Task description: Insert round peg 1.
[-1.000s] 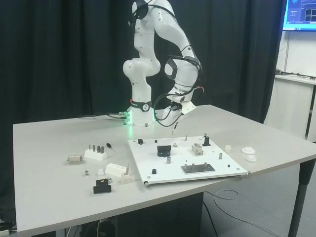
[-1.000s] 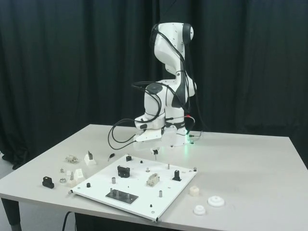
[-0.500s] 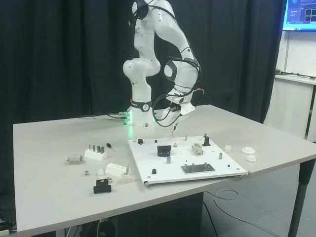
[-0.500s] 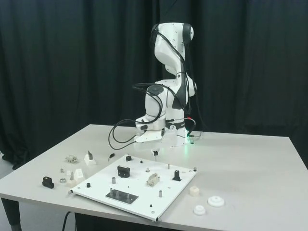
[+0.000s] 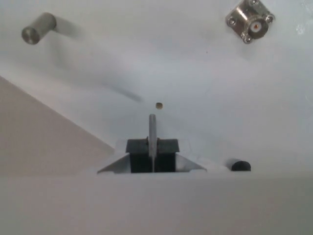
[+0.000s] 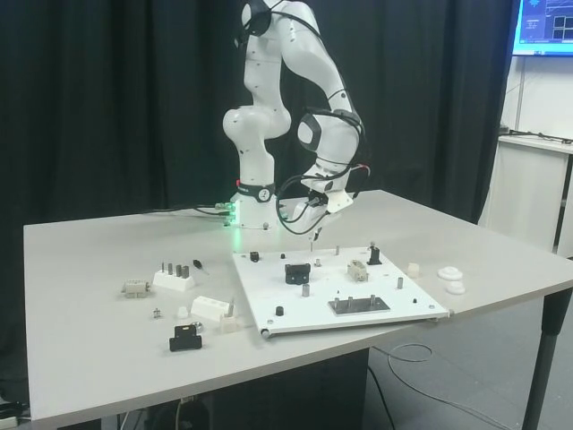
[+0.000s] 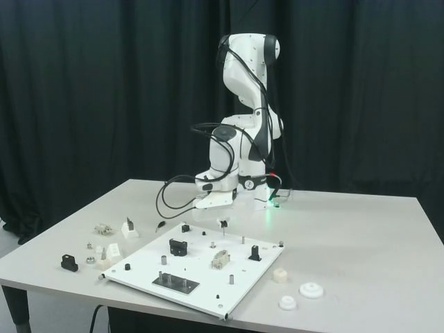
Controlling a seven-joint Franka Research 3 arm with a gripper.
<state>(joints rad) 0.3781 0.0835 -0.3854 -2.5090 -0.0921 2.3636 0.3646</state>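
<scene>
Black curtains close off the room behind a grey table (image 6: 81, 296) carrying a white assembly board (image 6: 336, 318), with loose white and black parts lying on the table to one side of it. The white Franka arm (image 6: 269, 107) reaches down over the board's far edge.

Tool state: the gripper (image 5: 152, 155) is closed on a thin grey round peg (image 5: 152, 128), which stands out past the black finger pads (image 5: 138, 154) and points down at the board. The peg is clear of the surface, not yet entered.

Step in hand, as judged: final alignment above the receiving hole. In the wrist view a small dark hole (image 5: 158, 105) sits just beyond the peg's tip and slightly to one side. Good practice would be to correct that small lateral offset first, keep the peg upright, then descend slowly so the tip finds the hole without scraping the board. A tilted peg or an off-centre descent risks jamming or slipping in the pads.

View comparison: the wrist view alone shows the hole, the grip on the peg, a grey cylindrical post (image 5: 38, 27) and a square metal connector (image 5: 250, 20) on the board. Both room views show what it cannot: the arm's posture, the gripper (image 7: 223, 223) hanging above the board's far edge, and the peg's height over the surface. The hole itself is too small to make out in either.
</scene>
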